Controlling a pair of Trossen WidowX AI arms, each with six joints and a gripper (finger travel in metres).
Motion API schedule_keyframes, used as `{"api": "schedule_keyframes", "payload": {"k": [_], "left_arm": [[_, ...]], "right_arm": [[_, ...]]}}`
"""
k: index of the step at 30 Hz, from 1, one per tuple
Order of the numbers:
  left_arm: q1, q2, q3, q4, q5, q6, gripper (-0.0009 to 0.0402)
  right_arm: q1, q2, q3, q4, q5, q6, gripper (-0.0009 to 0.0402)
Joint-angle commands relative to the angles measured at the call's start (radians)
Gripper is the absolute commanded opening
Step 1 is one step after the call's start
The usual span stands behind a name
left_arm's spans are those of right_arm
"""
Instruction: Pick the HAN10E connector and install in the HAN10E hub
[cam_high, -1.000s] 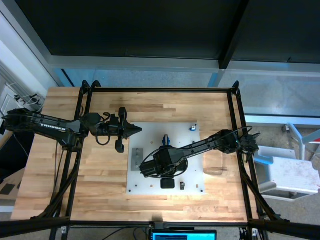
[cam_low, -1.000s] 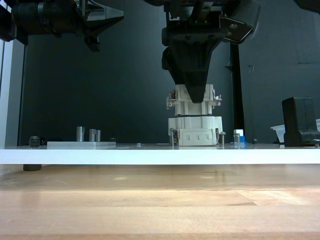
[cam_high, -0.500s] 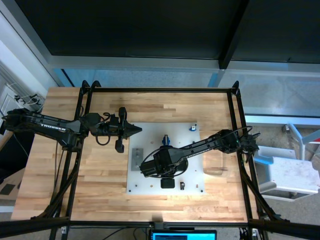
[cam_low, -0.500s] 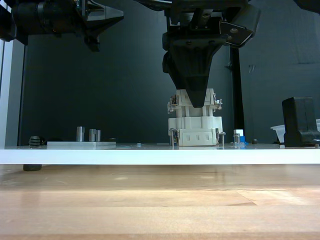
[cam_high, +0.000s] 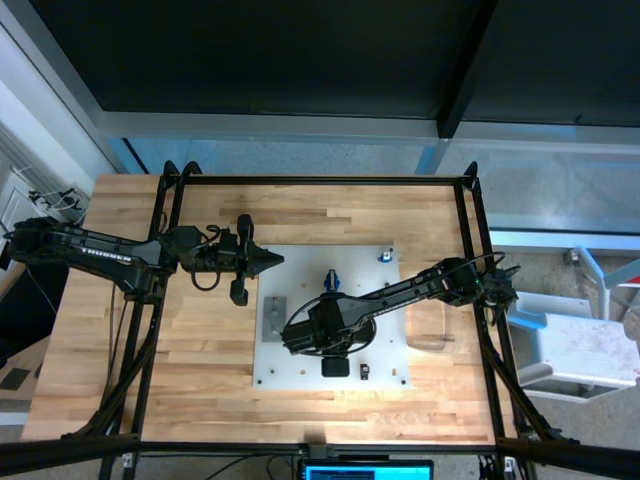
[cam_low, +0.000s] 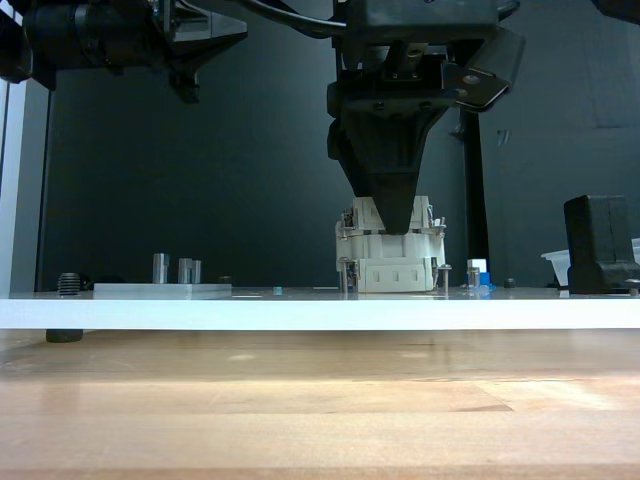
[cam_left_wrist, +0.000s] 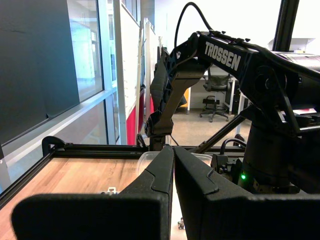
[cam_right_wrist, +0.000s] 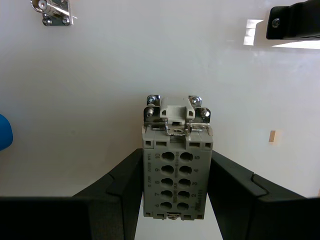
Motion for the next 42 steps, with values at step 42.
{"api": "schedule_keyframes", "payload": {"k": [42], "left_arm": [[0.0,0.0,0.0,0.0,0.0,0.0,0.0]], "right_arm": [[0.003,-0.01,-0.01,0.036,0.033,-0.002,0.0179]]}}
